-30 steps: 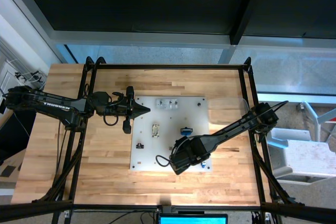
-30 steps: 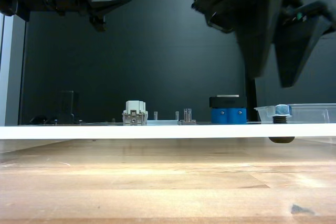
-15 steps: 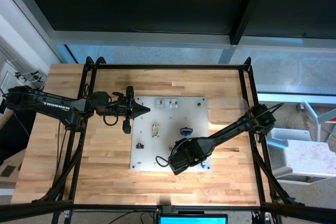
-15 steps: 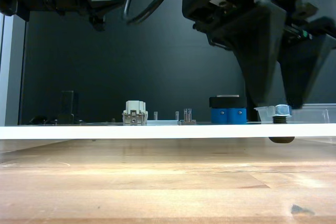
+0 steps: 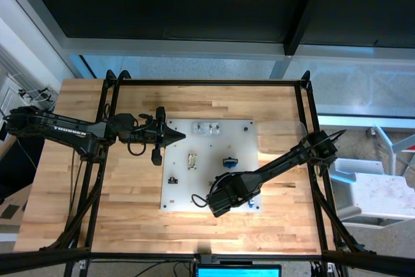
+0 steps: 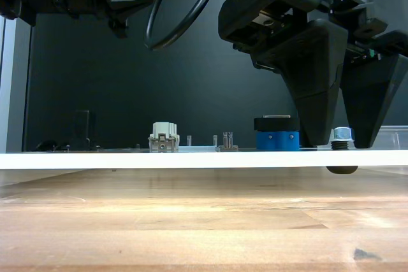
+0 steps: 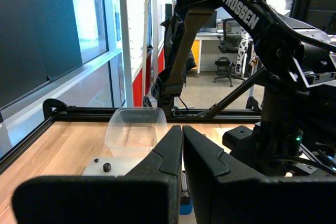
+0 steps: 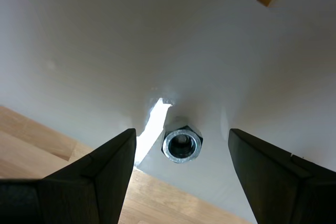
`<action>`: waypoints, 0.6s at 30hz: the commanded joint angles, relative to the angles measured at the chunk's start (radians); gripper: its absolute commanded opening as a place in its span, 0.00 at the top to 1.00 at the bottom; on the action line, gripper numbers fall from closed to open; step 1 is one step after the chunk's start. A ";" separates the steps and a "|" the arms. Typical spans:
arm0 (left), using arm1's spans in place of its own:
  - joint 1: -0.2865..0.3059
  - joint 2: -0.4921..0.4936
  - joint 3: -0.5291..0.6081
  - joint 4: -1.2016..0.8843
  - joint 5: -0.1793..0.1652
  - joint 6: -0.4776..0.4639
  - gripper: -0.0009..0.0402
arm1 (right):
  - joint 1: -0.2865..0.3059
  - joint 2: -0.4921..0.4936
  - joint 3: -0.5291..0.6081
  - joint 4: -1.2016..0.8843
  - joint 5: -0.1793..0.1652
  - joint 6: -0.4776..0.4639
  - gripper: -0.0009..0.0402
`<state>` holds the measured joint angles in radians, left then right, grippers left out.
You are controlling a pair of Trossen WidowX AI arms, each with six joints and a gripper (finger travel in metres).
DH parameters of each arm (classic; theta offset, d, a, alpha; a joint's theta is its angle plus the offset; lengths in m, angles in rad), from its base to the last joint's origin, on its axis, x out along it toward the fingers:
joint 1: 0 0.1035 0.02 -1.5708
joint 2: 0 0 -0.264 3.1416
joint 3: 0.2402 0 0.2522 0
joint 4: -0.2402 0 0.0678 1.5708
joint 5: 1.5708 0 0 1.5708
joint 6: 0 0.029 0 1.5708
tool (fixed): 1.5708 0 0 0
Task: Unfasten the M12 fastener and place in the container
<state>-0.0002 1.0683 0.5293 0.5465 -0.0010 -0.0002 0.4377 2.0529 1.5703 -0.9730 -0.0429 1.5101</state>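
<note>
Right wrist view: right pincer [image 8: 181, 134] spread wide, gripping nothing, a finger on each side of the M12 fastener [image 8: 182, 144], gaps open, beside the board [image 8: 157, 35] edge. High view hides this under the arm [image 5: 279, 163]. Low view: fastener on its stud [image 6: 342, 146]. Left pincer [image 7: 181, 129] closed, container [image 7: 136, 109] beyond its tips.

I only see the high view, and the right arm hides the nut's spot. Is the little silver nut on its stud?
Observer: Yes; the low view shows the nut on its stud, ribs bare beneath it.
Operator: Is the right gripper grabbing it?
Observer: No; the right gripper is open, a finger either side, not touching.
Operator: And the tub?
Observer: The left gripper, shut at the board's far left edge, looks at the container: nothing in it.
</note>
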 commanded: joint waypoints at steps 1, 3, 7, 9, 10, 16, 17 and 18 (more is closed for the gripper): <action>0.000 0.000 0.000 0.001 0.000 0.000 0.98 | 0.000 -0.002 0.002 -0.001 -0.003 0.000 0.44; 0.000 0.000 0.000 0.001 0.000 0.000 0.98 | 0.000 -0.003 0.002 -0.001 -0.003 0.000 0.49; 0.000 0.000 0.000 0.000 0.000 0.000 0.98 | -0.001 -0.003 0.002 -0.001 -0.003 0.000 0.58; 0.000 0.000 0.000 0.001 0.000 0.000 0.98 | -0.001 -0.003 0.002 -0.001 -0.003 0.000 0.63; 0.000 0.000 0.000 0.000 0.000 0.000 0.98 | -0.001 -0.003 0.002 -0.001 -0.003 0.000 0.65; 0.000 0.000 0.000 0.001 0.000 0.000 0.98 | -0.001 -0.003 0.002 0.000 -0.003 -0.001 0.75; 0.000 0.000 0.000 0.001 0.000 0.000 0.98 | -0.001 -0.003 0.002 0.000 -0.003 -0.002 0.76; 0.000 0.000 0.000 0.001 0.000 0.000 0.98 | -0.001 -0.003 0.002 0.000 -0.002 -0.002 0.78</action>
<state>-0.0002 1.0683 0.5289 0.5468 -0.0010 -0.0002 0.4362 2.0506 1.5711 -0.9726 -0.0456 1.5097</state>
